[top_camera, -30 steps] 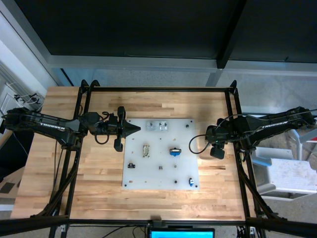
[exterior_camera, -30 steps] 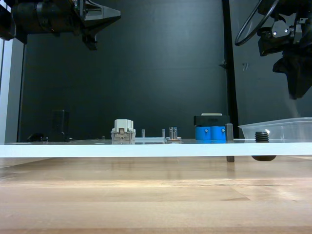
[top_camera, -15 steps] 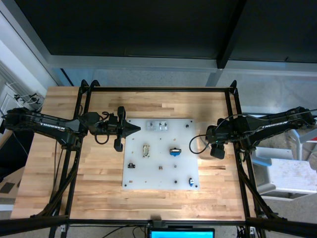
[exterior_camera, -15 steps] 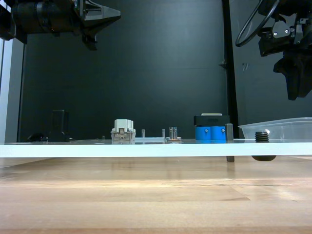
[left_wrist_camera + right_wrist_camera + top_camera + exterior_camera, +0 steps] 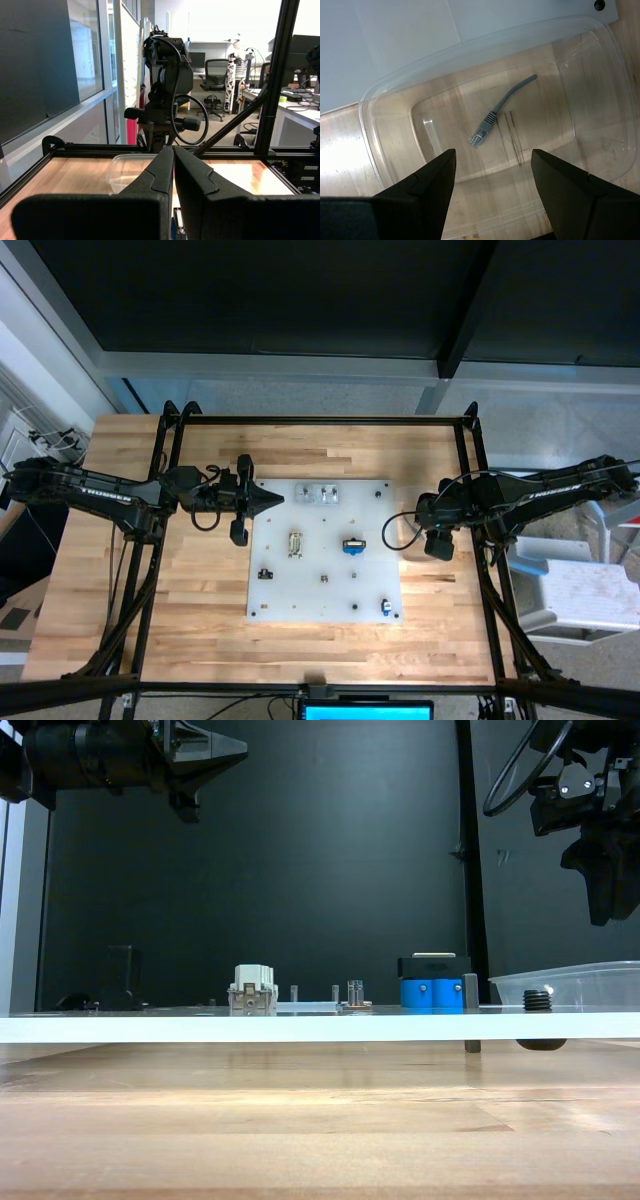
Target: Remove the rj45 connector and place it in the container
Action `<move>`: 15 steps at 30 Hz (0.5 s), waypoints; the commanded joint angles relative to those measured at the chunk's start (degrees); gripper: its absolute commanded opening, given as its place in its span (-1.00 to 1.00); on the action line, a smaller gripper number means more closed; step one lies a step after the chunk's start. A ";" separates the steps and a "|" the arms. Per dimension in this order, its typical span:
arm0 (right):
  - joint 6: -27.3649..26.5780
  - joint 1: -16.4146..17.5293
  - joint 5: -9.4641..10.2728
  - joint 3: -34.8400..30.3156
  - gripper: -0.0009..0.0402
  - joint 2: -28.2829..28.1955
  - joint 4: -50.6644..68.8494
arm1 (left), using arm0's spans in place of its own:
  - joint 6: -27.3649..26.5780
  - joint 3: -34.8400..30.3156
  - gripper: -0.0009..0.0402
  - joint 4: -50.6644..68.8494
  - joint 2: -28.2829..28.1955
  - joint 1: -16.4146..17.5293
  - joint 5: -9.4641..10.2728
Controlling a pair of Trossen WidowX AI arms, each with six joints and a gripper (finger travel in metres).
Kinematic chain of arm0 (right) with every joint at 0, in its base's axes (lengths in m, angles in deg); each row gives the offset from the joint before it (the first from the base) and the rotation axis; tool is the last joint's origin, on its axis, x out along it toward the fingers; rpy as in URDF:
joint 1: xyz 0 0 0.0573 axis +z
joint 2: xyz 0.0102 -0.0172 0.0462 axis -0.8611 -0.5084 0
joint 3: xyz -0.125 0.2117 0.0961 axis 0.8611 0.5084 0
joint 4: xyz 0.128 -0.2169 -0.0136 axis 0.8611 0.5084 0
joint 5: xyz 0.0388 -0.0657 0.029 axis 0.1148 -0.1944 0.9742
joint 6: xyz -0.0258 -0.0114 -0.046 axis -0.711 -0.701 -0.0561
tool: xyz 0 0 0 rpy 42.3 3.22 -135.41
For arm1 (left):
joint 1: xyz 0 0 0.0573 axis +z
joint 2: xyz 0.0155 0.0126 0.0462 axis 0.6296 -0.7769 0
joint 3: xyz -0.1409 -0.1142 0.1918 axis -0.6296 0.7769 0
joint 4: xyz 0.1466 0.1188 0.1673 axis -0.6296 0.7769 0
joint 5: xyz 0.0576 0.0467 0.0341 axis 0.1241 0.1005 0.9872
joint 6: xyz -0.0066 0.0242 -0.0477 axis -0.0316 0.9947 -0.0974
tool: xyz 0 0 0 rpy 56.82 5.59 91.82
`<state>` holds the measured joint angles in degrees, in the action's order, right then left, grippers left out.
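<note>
Right gripper (image 5: 492, 151) hovering directly over clear shallow rectangular plastic container (image 5: 395, 150) just beside white task board (image 5: 300, 590), fingers spread wide, gripping nothing. Clear rj45 connector with short grey cable stub (image 5: 490, 119) lying loose on container floor. Left gripper (image 5: 173, 150) hanging high over board's left edge, fingers pressed together.

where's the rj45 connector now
Right wrist view: the rj45 connector lies in the clear container beneath the right gripper, jaws open. The left gripper hangs shut over the board, left edge.
</note>
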<state>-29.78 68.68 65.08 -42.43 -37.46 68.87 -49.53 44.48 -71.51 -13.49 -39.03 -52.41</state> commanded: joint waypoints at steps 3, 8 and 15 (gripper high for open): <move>0.07 0.02 -0.44 -0.02 0.07 -0.02 -0.02 | 0.00 -0.02 -0.95 -0.02 0.00 0.00 0.00; 0.04 0.02 -0.42 -0.02 0.07 -0.02 0.00 | 0.00 -0.02 -0.95 -0.02 0.00 0.00 0.00; -0.11 0.02 -0.44 -0.02 0.07 -0.02 0.31 | 0.00 -0.02 -0.95 -0.02 -0.02 0.00 0.00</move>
<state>-29.80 68.68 64.66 -42.43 -37.46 69.15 -49.55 44.45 -71.51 -13.49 -39.03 -52.39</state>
